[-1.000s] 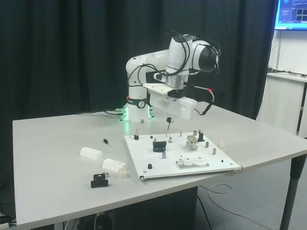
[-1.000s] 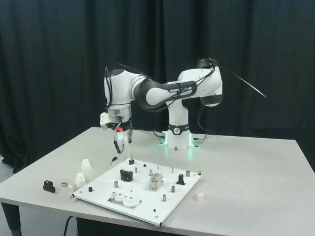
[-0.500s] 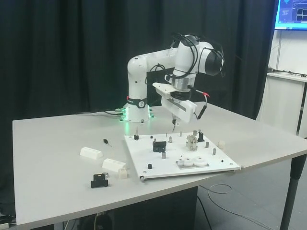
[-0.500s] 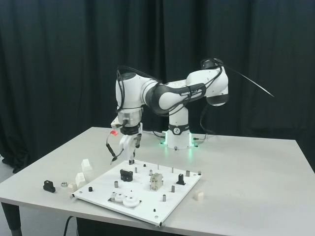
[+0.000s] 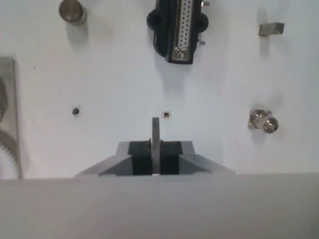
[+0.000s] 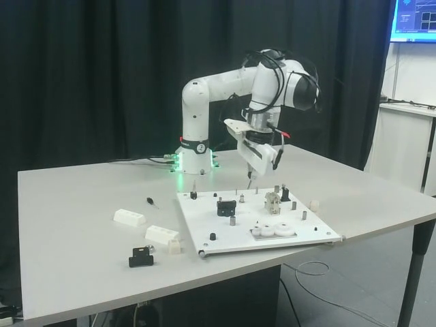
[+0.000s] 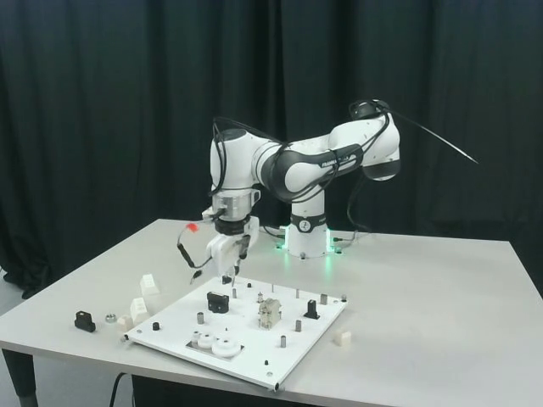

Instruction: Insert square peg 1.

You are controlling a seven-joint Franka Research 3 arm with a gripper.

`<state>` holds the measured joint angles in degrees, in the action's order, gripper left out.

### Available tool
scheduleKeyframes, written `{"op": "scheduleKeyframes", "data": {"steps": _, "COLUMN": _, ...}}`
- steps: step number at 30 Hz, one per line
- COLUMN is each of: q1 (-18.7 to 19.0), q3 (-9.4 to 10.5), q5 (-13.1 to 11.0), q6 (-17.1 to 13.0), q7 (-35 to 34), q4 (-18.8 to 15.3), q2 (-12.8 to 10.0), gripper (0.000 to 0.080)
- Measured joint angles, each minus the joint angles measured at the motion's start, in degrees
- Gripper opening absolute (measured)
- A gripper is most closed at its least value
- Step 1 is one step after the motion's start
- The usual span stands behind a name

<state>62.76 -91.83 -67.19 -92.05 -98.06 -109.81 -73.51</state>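
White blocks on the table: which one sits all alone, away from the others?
The small white block beside the white board, on the side opposite the other blocks.

Matt white board (image 5: 109,74), metallic square peg (image 5: 155,142), glossy connector (image 5: 262,120).

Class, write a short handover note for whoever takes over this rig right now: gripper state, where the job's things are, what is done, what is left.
Gripper: shut on the peg, held upright above the white board.
Hole: small square opening in the board, just past the peg's tip in the wrist view and slightly to one side; empty.
Done: peg picked up and carried over the board.
Left: line the tip up over the hole, lower, insert, release.
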Motion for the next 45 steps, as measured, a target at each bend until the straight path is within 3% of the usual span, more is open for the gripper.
{"op": "scheduleKeyframes", "data": {"steps": 8, "q1": 2.36, "q3": -0.56, "q5": -4.35, "q6": -2.40, "q7": 0.21, "q4": -4.95, "q2": 0.82, "gripper": 0.0032}}
{"op": "scheduleKeyframes", "data": {"steps": 21, "q1": 4.73, "q3": -1.50, "q5": -12.08, "q6": -4.36, "q7": 7.38, "q4": -11.91, "q2": 0.84, "gripper": 0.0032}}
{"op": "scheduleKeyframes", "data": {"steps": 29, "q1": 4.68, "q3": -1.00, "q5": -13.87, "q6": -4.35, "q7": 9.17, "q4": -13.19, "q2": 0.84, "gripper": 0.0032}}
{"op": "scheduleKeyframes", "data": {"steps": 45, "q1": 4.14, "q3": 0.92, "q5": -14.94, "q6": -3.68, "q7": 9.80, "q4": -13.20, "q2": 0.83, "gripper": 0.0032}}
